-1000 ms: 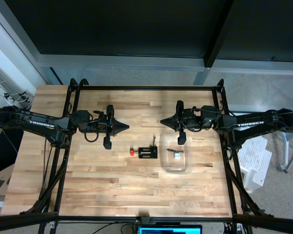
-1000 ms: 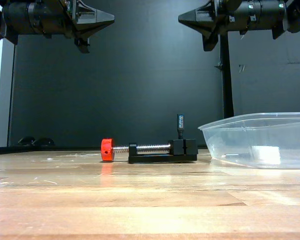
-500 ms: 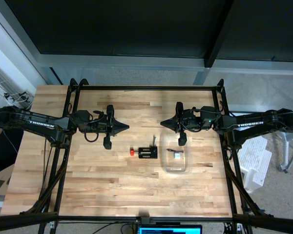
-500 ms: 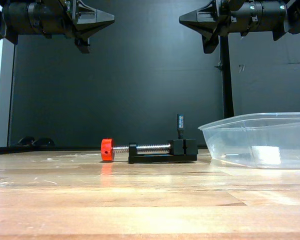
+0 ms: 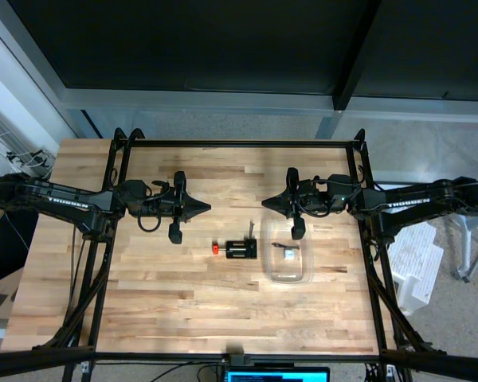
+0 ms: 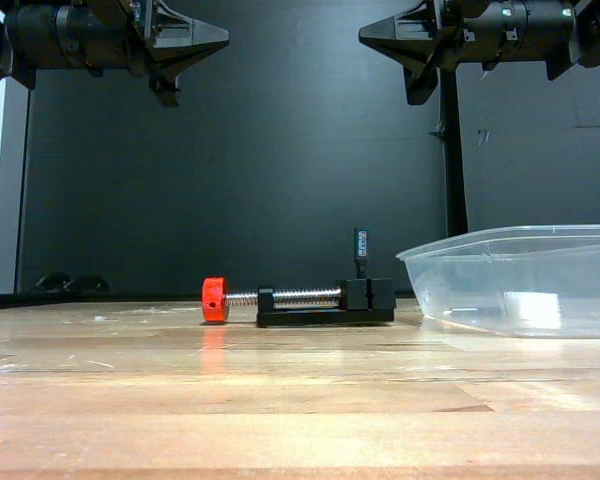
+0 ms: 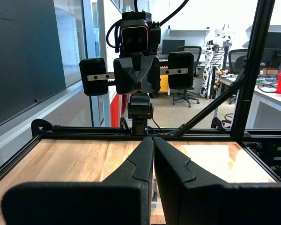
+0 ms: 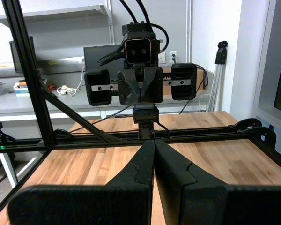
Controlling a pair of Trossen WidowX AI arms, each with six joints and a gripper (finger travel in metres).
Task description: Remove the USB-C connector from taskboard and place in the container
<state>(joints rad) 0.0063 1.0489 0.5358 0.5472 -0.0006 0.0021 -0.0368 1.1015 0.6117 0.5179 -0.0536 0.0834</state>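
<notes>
The taskboard (image 5: 237, 249) (image 6: 300, 300) lies on the table's middle, its red-orange knob pointing left. The USB-C connector (image 6: 360, 250) (image 5: 251, 230), a tiny dark piece, stands upright out of the taskboard's right end. Just right of it sits the clear container (image 5: 287, 280) (image 6: 580, 270). My left gripper (image 5: 208, 208) (image 6: 224, 38) (image 7: 153, 138) hangs high over the table, left of and beyond the taskboard, shut and holding nothing. My right gripper (image 5: 264, 199) (image 6: 362, 38) (image 8: 154, 140) is just as high, beyond the container, also shut and empty. The two tips point at each other.
Inside the container lie a small white square piece (image 5: 289, 254) (image 6: 531, 306) and a thin dark piece (image 5: 278, 245). A black frame (image 5: 239, 144) rails the table's far and side edges. A black upright post (image 6: 450, 160) stands behind the container.
The right gripper has crept very slightly up and to the right in the low view. The left arm, taskboard and container have not moved.
</notes>
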